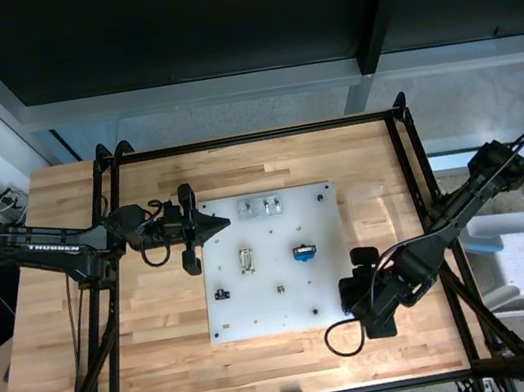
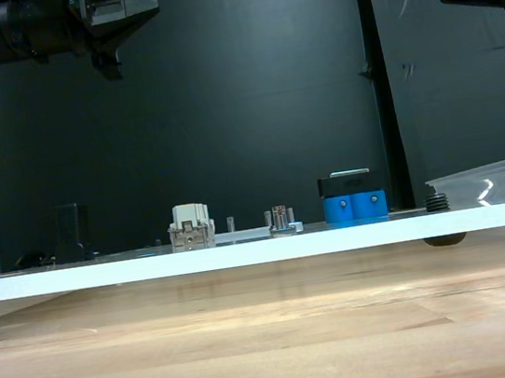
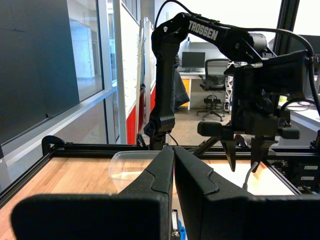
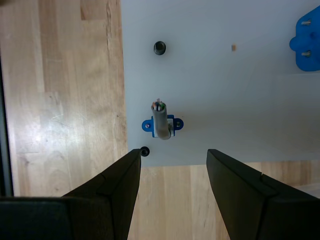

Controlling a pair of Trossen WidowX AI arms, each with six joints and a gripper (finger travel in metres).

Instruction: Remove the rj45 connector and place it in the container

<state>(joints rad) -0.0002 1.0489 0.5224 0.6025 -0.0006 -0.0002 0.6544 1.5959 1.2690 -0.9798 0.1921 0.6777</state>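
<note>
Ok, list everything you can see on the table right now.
table: one, light wood, under everything
white board: one, white, table's middle
rj45 connector: one, grey in a blue mount, board's near part
container: one, clear, right of the board
beige connector: one, beige, mid-board
blue block: one, blue with black top, right of the beige connector
left tool: one, black, shut, over the board's far-left corner
right tool: one, black, open, raised by the board's near-right corner

high: above near edge of tabletop [image 1: 71,321], looking down, whole board [image 1: 261,308] | low: near edge, surface level, tight on board | left wrist: along left tool [image 3: 173,147] at board's left edge, facing right arm [image 3: 170,65] | right wrist: pretty much straight down past right tool [image 4: 173,151], board's near-right corner
</note>
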